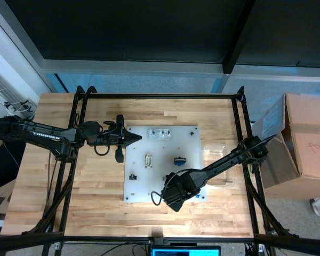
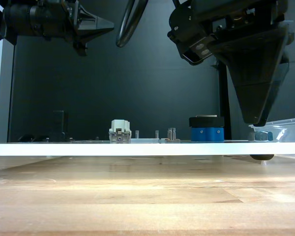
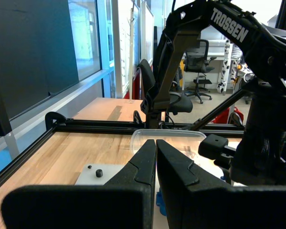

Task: Unfasten the M12 nut and place it in the container

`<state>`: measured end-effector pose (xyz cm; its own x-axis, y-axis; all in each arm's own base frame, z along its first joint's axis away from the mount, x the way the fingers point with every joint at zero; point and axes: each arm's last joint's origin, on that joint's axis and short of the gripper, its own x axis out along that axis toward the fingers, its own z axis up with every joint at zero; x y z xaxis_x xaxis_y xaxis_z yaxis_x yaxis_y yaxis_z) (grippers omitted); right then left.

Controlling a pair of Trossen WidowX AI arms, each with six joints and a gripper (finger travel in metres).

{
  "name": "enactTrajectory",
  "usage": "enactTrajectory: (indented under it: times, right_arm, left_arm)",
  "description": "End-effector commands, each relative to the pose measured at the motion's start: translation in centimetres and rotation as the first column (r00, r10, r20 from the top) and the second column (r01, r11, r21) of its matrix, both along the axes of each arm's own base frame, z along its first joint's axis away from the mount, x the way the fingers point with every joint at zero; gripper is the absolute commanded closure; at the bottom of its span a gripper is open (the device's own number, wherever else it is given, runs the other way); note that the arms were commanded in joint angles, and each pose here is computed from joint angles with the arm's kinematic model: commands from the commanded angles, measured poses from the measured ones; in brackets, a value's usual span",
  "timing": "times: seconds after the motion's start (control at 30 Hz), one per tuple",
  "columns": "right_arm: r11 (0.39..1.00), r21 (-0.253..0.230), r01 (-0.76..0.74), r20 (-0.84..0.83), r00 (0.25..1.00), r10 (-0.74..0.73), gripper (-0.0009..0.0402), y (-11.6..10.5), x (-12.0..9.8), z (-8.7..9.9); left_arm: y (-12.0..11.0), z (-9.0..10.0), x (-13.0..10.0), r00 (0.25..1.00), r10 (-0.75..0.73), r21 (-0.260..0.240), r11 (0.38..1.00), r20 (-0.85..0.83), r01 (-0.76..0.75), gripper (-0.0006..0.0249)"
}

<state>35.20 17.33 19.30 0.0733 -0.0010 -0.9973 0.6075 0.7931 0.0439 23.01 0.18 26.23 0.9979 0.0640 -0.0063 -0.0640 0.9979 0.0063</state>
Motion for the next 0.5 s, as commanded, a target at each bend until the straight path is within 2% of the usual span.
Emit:
enactTrajectory:
  times: [0.03,0.27,0.5]
  right_arm:
    - [1.0,0.007,0.017,0.011,1.0,-0.018,0.0142,0.05,-0.01,-0.47]
    - [0.998,0.012,0.056,0.013,0.998,-0.056,0.0152,0.05,0.0,-1.33]
    - [1.0,0.006,-0.006,0.012,1.0,0.006,0.0228,0.03,-0.01,-1.37]
  left_arm:
    - [0.0,0.01,0.0,1.0,0.0,0.0,1.0,0.001,0.0,0.0243]
    - [0.0,0.01,0.0,1.0,0.0,0.0,1.0,0.001,0.0,0.0243]
    - [0.0,0.03,0.0,1.0,0.0,0.0,1.0,0.002,0.0,0.0243]
